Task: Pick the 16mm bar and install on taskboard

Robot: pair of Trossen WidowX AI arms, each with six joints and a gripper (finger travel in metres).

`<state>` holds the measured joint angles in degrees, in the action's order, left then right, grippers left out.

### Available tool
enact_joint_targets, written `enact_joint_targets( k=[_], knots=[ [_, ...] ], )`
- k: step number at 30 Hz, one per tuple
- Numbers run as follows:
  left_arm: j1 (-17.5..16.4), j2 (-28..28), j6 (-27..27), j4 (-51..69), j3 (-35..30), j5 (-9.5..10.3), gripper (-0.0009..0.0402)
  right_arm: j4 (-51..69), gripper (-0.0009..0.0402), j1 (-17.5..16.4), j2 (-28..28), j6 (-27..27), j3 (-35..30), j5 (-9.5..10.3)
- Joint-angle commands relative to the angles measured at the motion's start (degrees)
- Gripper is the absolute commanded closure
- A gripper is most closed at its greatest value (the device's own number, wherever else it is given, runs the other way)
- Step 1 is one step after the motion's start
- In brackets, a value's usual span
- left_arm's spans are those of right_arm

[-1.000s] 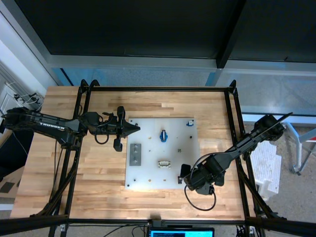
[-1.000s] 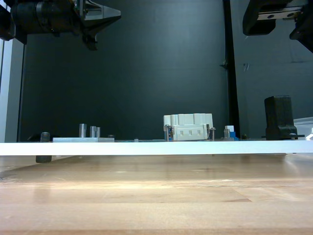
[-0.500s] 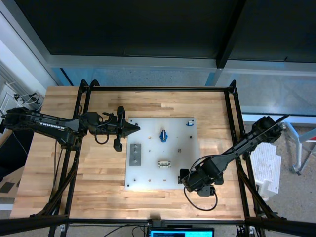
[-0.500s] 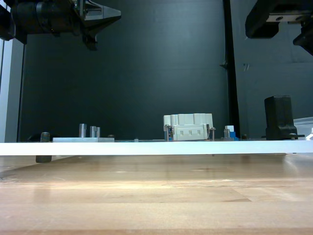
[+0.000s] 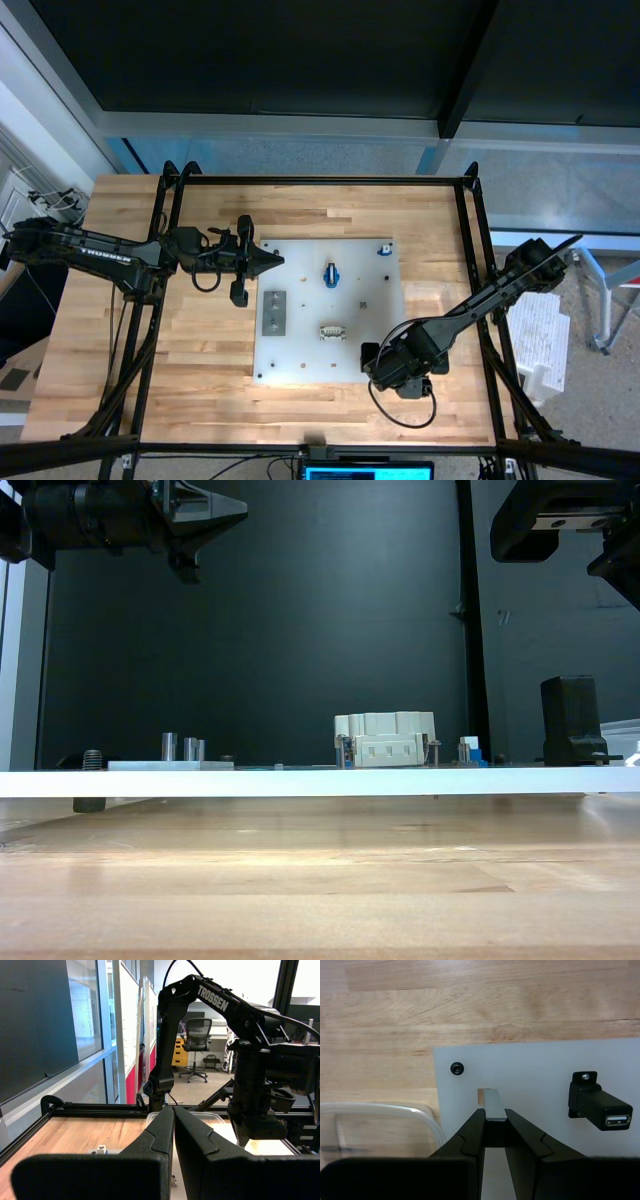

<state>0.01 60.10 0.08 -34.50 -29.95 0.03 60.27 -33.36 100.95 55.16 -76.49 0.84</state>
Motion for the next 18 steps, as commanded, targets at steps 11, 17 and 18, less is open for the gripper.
enact_joint_targets(
  k=[11,17,18],
  knots=[
    [0.0,0.0,0.0,0.0,0.0,-0.02,0.0393,0.1,0.0393,-0.1,0.1,2.4,0.6,0.0],
    [0.0,0.0,0.0,0.0,0.0,-0.02,0.0393,-0.4,0.0393,-0.1,0.1,2.4,1.1,-0.26],
    [0.0,0.0,0.0,0.0,0.0,-0.02,0.0393,-0.4,0.0393,-0.1,0.1,2.4,1.2,-0.24]
  ],
)
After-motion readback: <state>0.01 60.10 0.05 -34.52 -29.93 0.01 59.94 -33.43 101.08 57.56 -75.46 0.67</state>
